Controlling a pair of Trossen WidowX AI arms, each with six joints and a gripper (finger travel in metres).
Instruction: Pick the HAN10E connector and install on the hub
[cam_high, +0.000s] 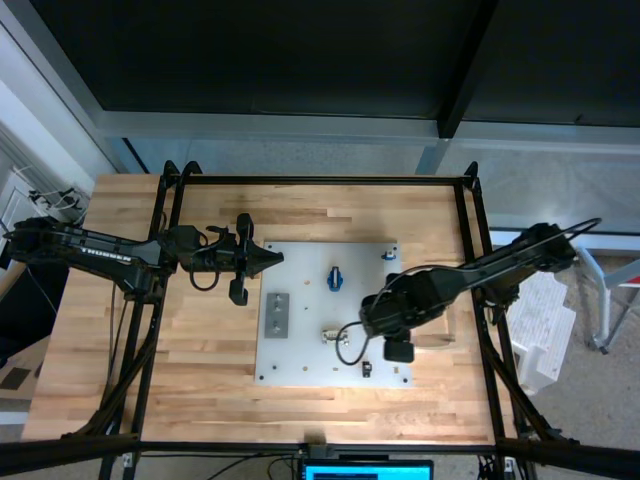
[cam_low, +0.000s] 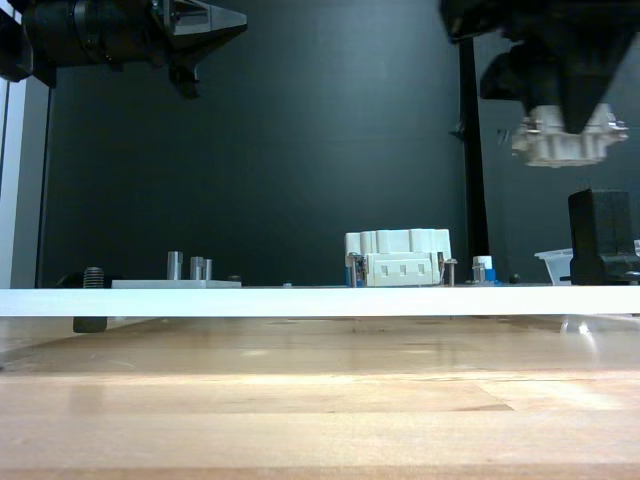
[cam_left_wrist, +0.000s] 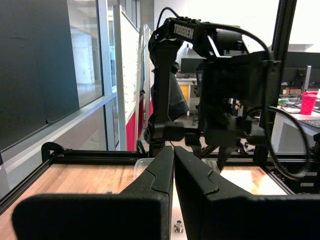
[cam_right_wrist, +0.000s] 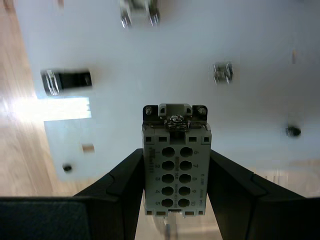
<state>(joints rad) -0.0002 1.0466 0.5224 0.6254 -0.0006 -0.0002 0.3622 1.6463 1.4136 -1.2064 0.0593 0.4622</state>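
connector (cam_right_wrist: 175, 150): 1 pc. Held in the air well above the board (cam_high: 300, 372). In low view it is up and to the right of the hub, well apart from it.
R gripper (cam_right_wrist: 175, 167): clamped on connector, w/ fingers (cam_right_wrist: 125, 175) pressed on its two long sides. It hangs over the right part of the board.
L gripper (cam_left_wrist: 174, 165): fingers pressed together w/ nothing between them. It is held high over the board's left edge, away from the work.
hub (cam_low: 398, 258): 1 pc. Sits on the board, top face free.
Feel (est.): hard moulded plastic w/ a metal screw tab at one end. Prob. light and stiff, no give under the clamp.
Slip risk (est.): side walls look smooth, so it could twist in the grip if it meets the hub off-square.
Where to hold (est.): mid-body on the long flat sides, as now. Keep off the holed face and the end tab.
Contacts: 10 holes, in 2 cols of 5.
Other parts on board: 1 blue knob (cam_high: 335, 278), 1 two-hole block (cam_high: 276, 314), 1 black part (cam_right_wrist: 65, 81).
Arms: 2.
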